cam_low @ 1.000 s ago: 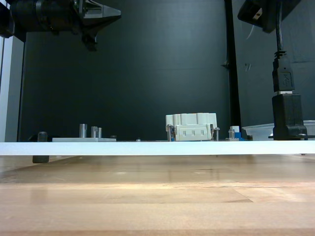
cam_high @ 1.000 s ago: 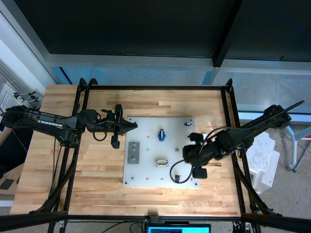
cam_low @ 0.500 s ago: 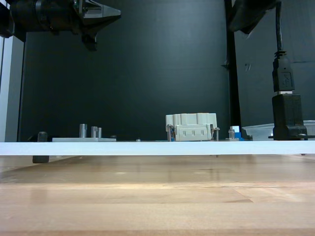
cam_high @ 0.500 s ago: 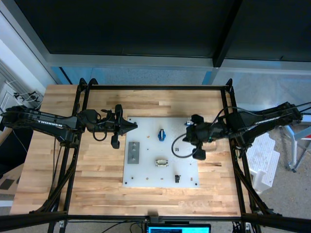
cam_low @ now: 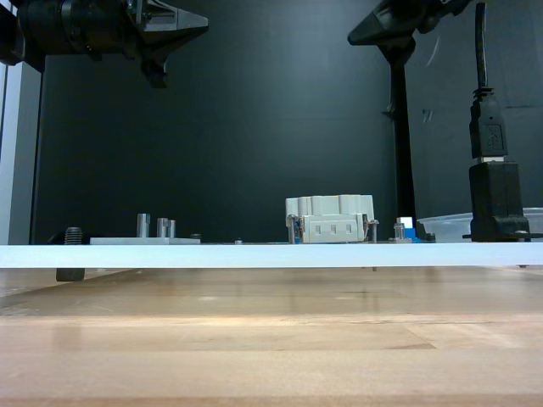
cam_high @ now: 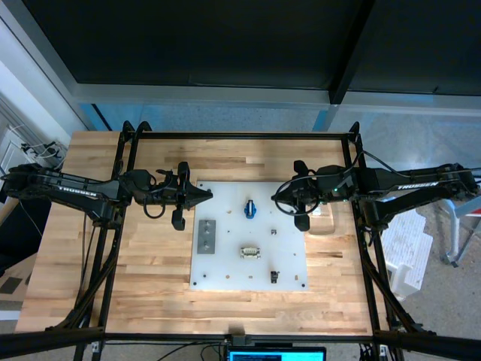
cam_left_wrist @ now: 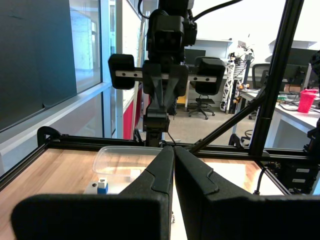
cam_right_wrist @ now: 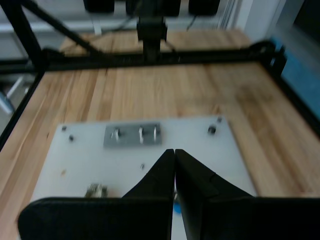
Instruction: Pick the USB connector and install on taskboard
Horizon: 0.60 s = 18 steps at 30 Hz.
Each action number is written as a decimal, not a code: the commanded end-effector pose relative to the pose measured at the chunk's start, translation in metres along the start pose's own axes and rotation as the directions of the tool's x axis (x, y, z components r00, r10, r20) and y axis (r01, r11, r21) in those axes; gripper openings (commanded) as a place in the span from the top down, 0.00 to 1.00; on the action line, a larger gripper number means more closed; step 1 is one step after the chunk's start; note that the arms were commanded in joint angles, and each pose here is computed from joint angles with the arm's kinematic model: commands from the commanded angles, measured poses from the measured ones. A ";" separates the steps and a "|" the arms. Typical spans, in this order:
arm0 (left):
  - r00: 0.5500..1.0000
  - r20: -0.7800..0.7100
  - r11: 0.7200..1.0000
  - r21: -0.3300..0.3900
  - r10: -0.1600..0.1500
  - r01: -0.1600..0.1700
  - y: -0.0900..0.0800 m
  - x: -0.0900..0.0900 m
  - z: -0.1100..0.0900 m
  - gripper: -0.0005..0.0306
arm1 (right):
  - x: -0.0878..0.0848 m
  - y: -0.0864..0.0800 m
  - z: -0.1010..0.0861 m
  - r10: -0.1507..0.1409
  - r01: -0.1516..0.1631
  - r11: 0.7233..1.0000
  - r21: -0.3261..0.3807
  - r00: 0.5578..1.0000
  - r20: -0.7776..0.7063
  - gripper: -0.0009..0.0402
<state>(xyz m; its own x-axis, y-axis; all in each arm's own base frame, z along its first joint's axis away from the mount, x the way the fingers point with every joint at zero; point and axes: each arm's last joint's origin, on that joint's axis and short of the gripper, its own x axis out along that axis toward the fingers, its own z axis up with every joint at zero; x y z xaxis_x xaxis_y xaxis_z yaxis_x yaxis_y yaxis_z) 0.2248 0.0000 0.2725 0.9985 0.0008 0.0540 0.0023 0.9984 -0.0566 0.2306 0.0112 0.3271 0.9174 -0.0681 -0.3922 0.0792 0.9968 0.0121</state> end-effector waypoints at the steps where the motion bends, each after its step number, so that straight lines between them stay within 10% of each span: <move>1: 1.000 0.000 1.000 0.000 0.000 0.000 0.000 0.000 0.000 0.98 | 0.000 -0.006 -0.001 0.008 -0.009 1.000 0.013 0.996 0.087 0.98; 18: 1.000 0.000 1.000 0.000 0.000 0.000 0.000 0.000 0.000 0.98 | 0.000 -0.022 -0.017 0.027 -0.037 0.999 0.020 0.934 0.356 0.98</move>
<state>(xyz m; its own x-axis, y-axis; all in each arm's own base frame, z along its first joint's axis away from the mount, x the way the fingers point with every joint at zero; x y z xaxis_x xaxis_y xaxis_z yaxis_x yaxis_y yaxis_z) 0.2248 0.0000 0.2725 0.9985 0.0008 0.0540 0.0023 0.9984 -0.0566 0.2230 -0.0092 0.3125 0.9975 -0.0468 -0.0536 0.0492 0.9979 0.0429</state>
